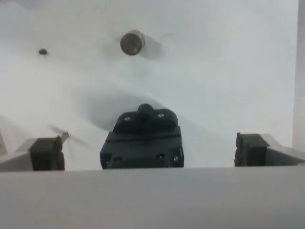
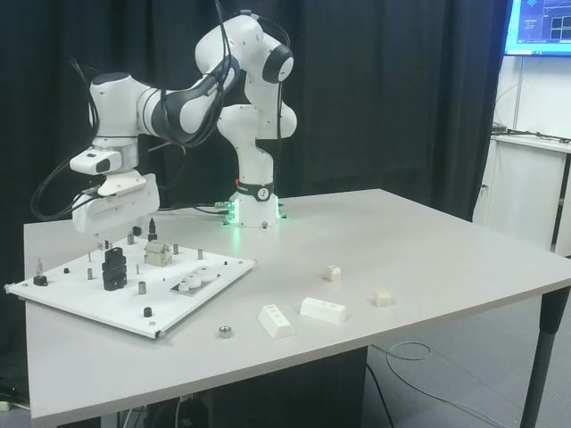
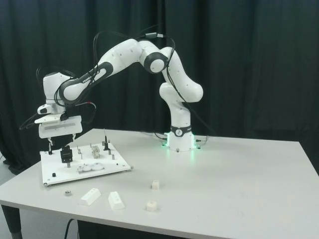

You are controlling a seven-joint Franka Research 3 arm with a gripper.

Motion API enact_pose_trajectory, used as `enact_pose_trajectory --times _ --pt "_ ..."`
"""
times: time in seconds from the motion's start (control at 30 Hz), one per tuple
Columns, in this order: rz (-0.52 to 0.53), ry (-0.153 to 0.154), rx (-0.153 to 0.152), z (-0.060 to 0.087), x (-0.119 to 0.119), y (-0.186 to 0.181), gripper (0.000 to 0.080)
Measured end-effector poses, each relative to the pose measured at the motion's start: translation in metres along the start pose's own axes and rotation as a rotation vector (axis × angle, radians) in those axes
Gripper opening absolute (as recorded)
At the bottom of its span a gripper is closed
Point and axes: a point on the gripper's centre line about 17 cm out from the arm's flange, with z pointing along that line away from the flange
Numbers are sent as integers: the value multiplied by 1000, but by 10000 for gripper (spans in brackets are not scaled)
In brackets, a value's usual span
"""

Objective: Remove D-SUB.

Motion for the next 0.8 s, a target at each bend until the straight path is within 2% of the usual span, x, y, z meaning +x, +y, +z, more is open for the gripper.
enact_pose_trajectory --times 0.33,0.8 --pt "-8 -2 5 9 -15 -3 800" --pt "-34 13 2 27 -28 -8 800"
